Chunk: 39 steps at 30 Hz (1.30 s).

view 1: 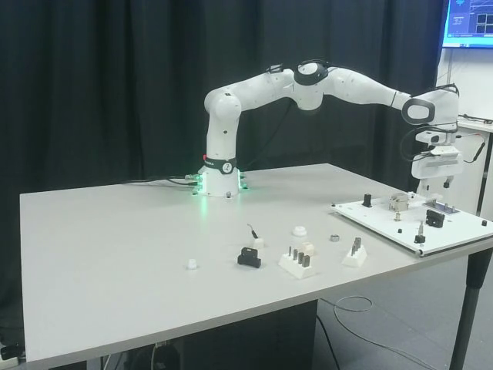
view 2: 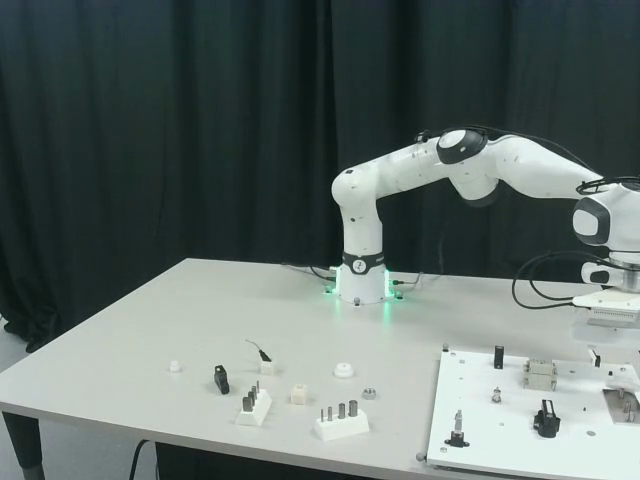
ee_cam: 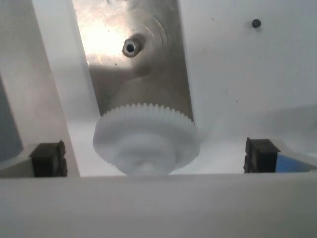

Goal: Pick large gear.

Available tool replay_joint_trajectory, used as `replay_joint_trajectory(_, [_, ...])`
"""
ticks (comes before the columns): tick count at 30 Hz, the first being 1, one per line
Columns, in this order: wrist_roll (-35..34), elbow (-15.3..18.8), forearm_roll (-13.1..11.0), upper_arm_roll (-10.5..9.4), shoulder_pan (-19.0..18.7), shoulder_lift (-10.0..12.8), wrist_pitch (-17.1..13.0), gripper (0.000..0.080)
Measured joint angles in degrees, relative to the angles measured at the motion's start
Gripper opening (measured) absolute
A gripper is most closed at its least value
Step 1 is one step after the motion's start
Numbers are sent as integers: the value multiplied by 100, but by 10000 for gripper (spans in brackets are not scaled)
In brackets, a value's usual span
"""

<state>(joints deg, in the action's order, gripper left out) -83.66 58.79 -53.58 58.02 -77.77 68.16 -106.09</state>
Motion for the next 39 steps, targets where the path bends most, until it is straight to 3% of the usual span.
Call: replay_joint_trajectory(39, [-129, -32, -199, -6, -194, 3, 91, 800])
